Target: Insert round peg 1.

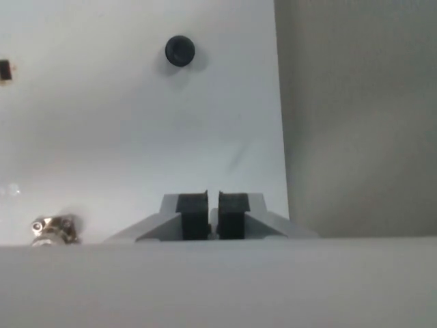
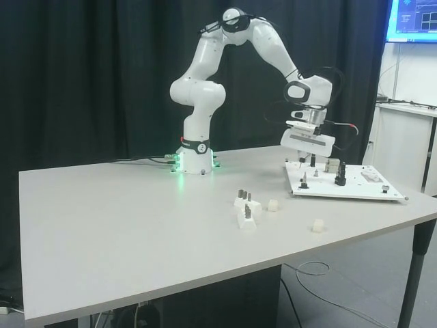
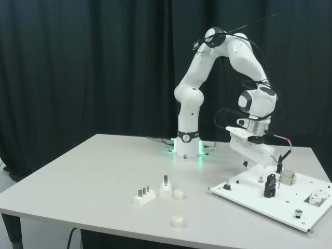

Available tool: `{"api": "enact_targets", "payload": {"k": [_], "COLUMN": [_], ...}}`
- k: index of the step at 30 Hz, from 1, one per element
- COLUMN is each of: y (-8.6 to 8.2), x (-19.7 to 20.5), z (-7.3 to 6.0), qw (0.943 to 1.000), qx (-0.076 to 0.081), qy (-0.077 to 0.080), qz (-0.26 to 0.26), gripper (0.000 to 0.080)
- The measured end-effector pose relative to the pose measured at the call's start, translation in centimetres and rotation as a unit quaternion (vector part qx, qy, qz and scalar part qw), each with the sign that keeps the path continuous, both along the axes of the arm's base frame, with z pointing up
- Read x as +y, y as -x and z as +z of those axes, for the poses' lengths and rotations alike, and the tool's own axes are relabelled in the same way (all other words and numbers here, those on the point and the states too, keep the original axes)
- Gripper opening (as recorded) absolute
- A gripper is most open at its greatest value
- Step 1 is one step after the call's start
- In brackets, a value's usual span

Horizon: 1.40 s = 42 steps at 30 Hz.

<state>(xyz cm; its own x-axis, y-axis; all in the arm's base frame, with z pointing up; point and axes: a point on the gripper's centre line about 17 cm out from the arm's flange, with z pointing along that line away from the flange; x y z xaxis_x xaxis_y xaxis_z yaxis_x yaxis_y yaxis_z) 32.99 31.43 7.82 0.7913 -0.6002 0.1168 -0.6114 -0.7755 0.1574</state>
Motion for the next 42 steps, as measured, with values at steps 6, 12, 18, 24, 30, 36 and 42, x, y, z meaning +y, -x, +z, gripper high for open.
{"api": "enact_targets", "payload": {"k": [6, 12, 18, 24, 30, 36, 42], "y": [0.3, 0.6, 0.8, 0.8, 0.9, 1.0, 1.2], "x": [0.2, 0.5, 0.6, 0.5, 0.5, 0.6, 0.9], "z": [-0.7, -1.3, -1.8, -2.1, -2.3, -2.6, -2.8], "qw": [1.0, 0.9999, 0.9997, 0.9996, 0.9995, 0.9995, 0.9993], "qx": [-0.004, -0.011, -0.015, -0.02, -0.022, -0.024, -0.027], "qy": [-0.007, -0.013, -0.018, -0.019, -0.02, -0.022, -0.025], "qz": [-0.002, -0.001, -0.003, -0.004, -0.005, -0.005, -0.008], "gripper": [0.0027, 0.0027, 0.0027, 0.0027, 0.0027, 0.0027, 0.0027]}}
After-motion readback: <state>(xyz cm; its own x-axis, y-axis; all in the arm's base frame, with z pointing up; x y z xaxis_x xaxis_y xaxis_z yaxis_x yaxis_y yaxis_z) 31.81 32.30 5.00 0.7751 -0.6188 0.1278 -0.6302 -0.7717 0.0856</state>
